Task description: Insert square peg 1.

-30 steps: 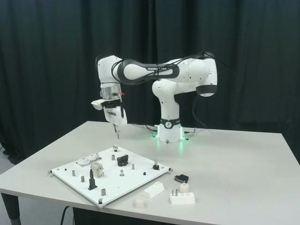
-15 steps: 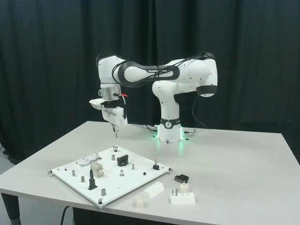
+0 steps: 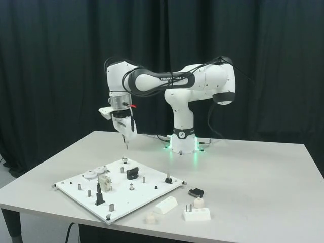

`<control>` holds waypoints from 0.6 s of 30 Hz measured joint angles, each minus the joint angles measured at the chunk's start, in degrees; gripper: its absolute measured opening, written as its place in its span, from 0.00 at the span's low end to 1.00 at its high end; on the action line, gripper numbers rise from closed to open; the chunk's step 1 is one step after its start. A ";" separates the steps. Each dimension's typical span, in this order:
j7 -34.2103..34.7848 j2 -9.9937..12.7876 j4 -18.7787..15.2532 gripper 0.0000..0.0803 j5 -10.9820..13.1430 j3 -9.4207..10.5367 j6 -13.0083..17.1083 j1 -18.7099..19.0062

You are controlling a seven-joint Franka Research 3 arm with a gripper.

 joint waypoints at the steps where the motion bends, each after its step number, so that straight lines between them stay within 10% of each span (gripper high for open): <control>1: 0.46 -0.03 -0.05 0.03 0.00 0.09 -0.12 0.15; 18: -14.56 -0.07 -0.24 0.03 0.05 4.05 5.61 3.29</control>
